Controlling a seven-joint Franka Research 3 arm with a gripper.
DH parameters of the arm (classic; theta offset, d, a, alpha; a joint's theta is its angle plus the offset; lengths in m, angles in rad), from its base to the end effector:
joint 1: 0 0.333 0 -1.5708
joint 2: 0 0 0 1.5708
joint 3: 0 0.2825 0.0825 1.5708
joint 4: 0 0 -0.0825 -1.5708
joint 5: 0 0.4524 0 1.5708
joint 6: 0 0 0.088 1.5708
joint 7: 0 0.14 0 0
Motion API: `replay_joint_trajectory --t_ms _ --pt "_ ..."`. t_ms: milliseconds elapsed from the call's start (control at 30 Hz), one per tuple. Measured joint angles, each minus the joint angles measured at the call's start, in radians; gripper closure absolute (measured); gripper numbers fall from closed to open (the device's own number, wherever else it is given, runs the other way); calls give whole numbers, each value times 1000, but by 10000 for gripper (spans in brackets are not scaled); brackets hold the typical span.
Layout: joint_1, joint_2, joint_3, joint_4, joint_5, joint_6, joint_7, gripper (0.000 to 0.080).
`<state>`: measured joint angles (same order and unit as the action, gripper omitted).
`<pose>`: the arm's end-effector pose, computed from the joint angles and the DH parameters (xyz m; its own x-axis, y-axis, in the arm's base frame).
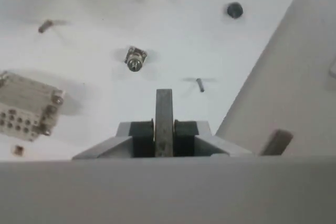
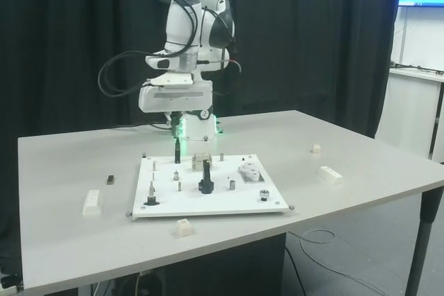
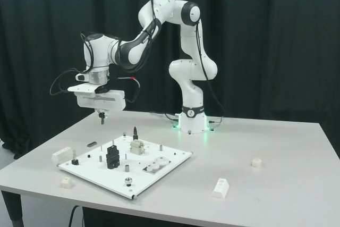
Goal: Insert square peg 3.
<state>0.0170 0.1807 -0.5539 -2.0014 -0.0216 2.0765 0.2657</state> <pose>0.5350 -0.3219 0.2725 0.7024 -0.7102 -0.0474 -0.7007 -0.7016 0.1294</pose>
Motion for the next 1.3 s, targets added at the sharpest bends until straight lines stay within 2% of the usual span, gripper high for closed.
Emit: replay_joint_trajectory --t_ms 333,767,1200,1300 --pt "19 -21 1 -19 -31 -3 207 727" --pt "56 -21 4 -19 -68 -20 331 727" --pt "90 -21 7 -19 -78 -45 465 727" --pt "98 -25 7 -19 -78 -66 481 727"
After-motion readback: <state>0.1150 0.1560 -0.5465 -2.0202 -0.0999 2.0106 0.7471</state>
